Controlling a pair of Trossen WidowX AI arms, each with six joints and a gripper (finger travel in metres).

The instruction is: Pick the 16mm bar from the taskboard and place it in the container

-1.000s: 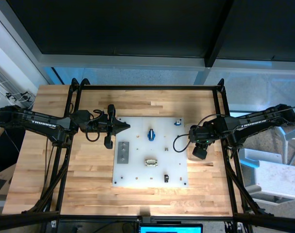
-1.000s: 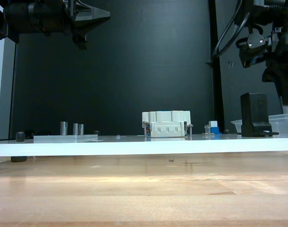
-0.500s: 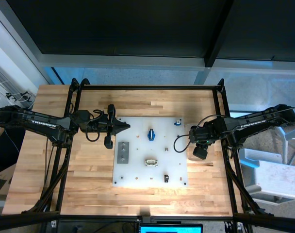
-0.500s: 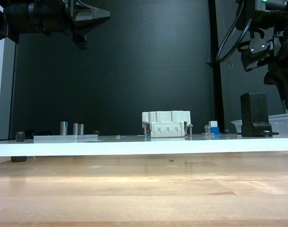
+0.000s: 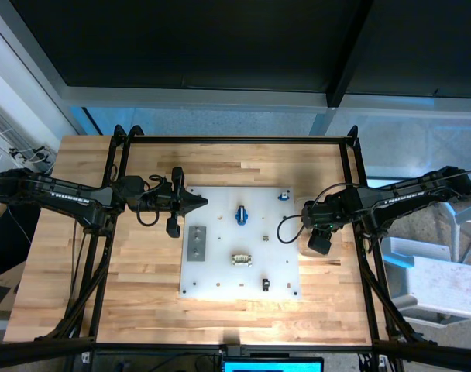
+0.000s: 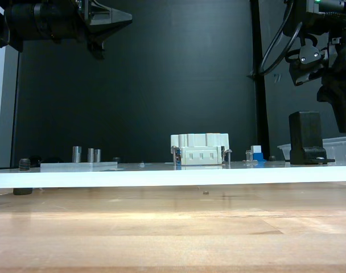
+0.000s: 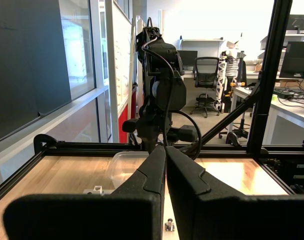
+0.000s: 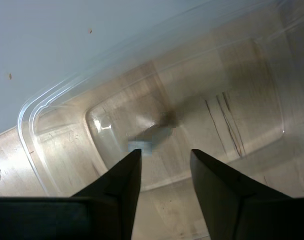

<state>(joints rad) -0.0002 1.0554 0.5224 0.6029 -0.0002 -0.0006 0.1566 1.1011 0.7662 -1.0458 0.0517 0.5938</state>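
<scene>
The bar [image 8: 152,136] showed blurred inside the container [image 8: 28,116], below the gap between the fingers of the right hand [image 8: 164,156]; could not tell if it lay flat. The right hand was spread, hanging over the container, just right of the taskboard [image 5: 220,271]. The left hand [image 7: 165,150] was pressed together, raised over the taskboard's far-left edge. Both sat on the counter [image 5: 142,310].

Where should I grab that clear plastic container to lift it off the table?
Grip the clear container by one thin side wall just under its rim, coming straight down, one finger inside, one outside: the tub looks wider than the spread of the open right gripper hovering over it. The left gripper, shut, hangs above the taskboard at its far left corner.
</scene>
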